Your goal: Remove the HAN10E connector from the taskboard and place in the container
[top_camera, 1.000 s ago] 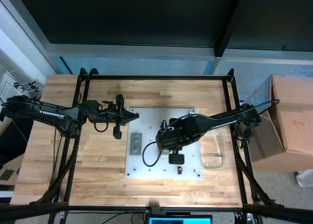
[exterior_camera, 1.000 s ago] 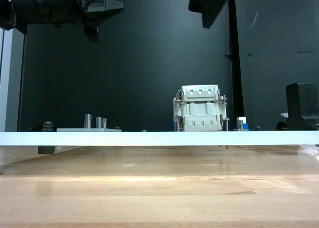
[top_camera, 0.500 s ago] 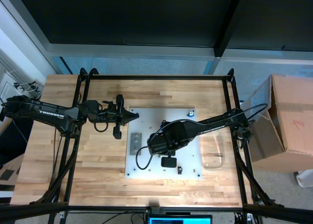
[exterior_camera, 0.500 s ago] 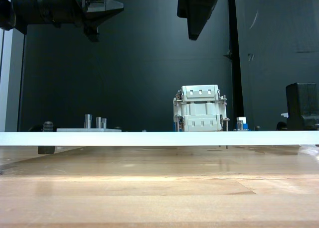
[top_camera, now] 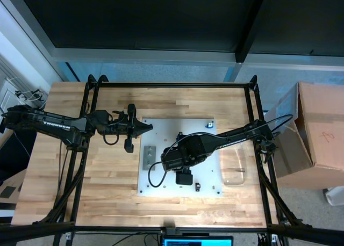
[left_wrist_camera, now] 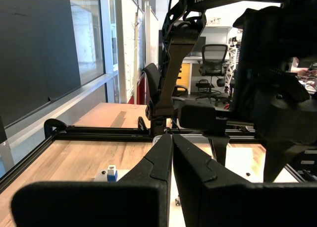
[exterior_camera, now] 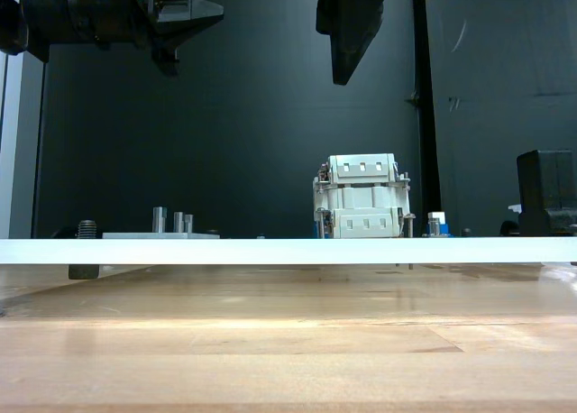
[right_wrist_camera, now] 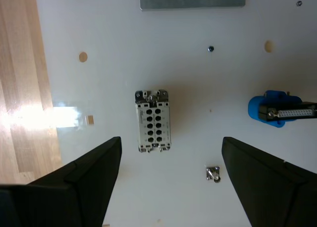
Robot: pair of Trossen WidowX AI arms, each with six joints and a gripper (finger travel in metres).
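The grey HAN10E connector [exterior_camera: 362, 197] stands upright in its seat on the white taskboard [top_camera: 161, 129]. From above it lies free [right_wrist_camera: 153, 120], with several pin holes facing up. My right gripper [right_wrist_camera: 171, 143] hangs well above it [exterior_camera: 347, 34], open, its fingers [right_wrist_camera: 89, 182] spread wide to either side without touching it. In the high view the right arm [top_camera: 185, 152] hides the connector. My left gripper [top_camera: 138, 129] hovers high over the board's left edge, shut [left_wrist_camera: 172, 152] and holding nothing. A clear container [top_camera: 235, 165] sits right of the board.
A metal plate [top_camera: 149, 157] with short posts [exterior_camera: 176, 221] sits on the board's left part. A blue connector [right_wrist_camera: 275, 110] and a small metal clip [right_wrist_camera: 213, 173] lie near the HAN10E. A black block [exterior_camera: 545, 192] stands at the right. A cardboard box [top_camera: 317, 133] stands beyond the table's right edge.
My right gripper has gone from shut to wide open, shifting left and a little lower over the connector. The connector and the left arm have not moved.
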